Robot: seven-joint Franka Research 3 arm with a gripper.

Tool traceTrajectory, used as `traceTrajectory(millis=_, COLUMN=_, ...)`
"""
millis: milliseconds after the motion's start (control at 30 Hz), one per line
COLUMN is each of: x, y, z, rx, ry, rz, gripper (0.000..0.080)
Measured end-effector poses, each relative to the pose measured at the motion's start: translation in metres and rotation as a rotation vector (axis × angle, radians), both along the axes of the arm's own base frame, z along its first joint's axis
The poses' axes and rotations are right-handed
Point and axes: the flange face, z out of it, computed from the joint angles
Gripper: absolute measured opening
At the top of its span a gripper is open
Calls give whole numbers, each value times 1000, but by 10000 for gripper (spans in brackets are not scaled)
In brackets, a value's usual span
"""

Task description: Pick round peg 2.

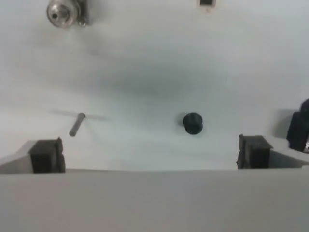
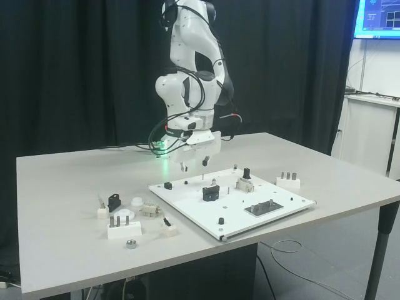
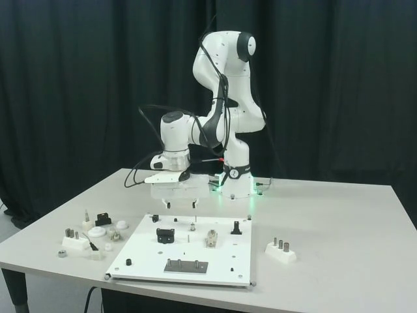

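On the table point(image 2: 56, 187), near its left edge in the first room view, lies a cluster of loose parts: a black clip point(image 2: 114, 201), a white block point(image 2: 123, 229) holding grey pegs, and a nut point(image 2: 131, 244) close to the front edge. To their right sits the white board point(image 2: 275, 209), angled to the table edges. On the board's far left corner stands a small black knob point(image 2: 168, 185), and beside it a thin upright pin point(image 2: 204, 177), the likeliest round peg 2, though I cannot tell for sure. In the wrist view the pin point(image 1: 77, 124) shows grey and slanted, with the knob point(image 1: 193, 123) well apart from it. The gripper point(image 2: 194, 164) hangs above that far left part of the board, clear of everything, its black fingers point(image 1: 47, 155) spread wide and holding nothing. Further right on the board are a black bracket point(image 2: 210, 194), a grey plate point(image 2: 262, 208) near the front right corner, and, off the board, a white holder point(image 2: 288, 180) with three pegs.
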Motion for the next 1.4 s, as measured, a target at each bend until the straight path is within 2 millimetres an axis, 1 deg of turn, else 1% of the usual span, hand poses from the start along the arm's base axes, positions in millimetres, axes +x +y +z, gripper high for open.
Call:
traceTrajectory(millis=167, x=3, y=4, z=5, rx=7, ry=-17, rz=44, gripper=800)
traceTrajectory(millis=367, x=7, y=15, z=13, rx=26, ry=-37, rz=167, gripper=800)
traceTrajectory(millis=500, x=9, y=26, z=19, rx=42, ry=-46, rz=246, gripper=800)
traceTrajectory(millis=633, x=12, y=41, z=25, rx=59, ry=-57, rz=311, gripper=800)
traceTrajectory(millis=833, x=17, y=72, z=35, rx=79, ry=-77, rz=427, gripper=800)
traceTrajectory(millis=1067, x=22, y=117, z=43, rx=87, ry=-96, rz=532, gripper=800)
traceTrajectory(millis=1400, x=23, y=183, z=47, rx=93, ry=-120, rz=585, gripper=800)
